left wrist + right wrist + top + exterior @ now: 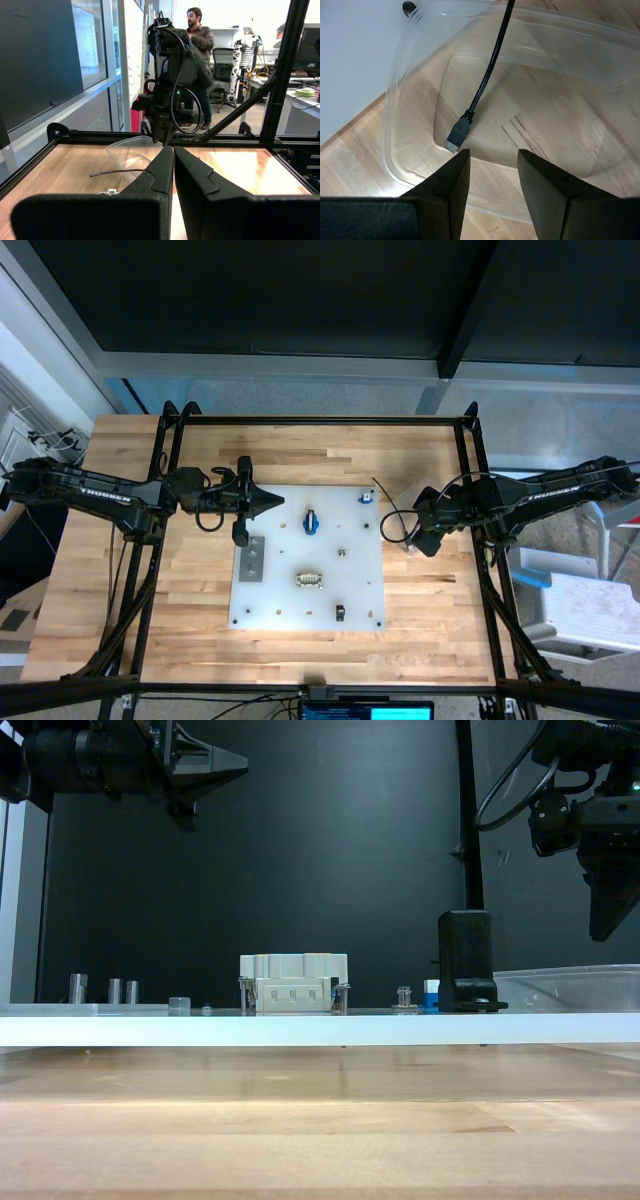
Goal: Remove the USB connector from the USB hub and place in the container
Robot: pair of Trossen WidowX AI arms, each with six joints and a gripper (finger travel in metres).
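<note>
Right end effector point(492, 156), spread wide, hovers over the clear container point(395, 95) where the black, silver-tipped USB connector point(458, 133) lies; left end effector point(173, 149), pinched narrow, hangs above the white board point(300, 612).

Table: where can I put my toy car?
Bare wood on the table in front of the white board, and behind it. Crowded: left gripper, shut, over the board's far left corner; right gripper, open, over the container holding the USB connector.
</note>
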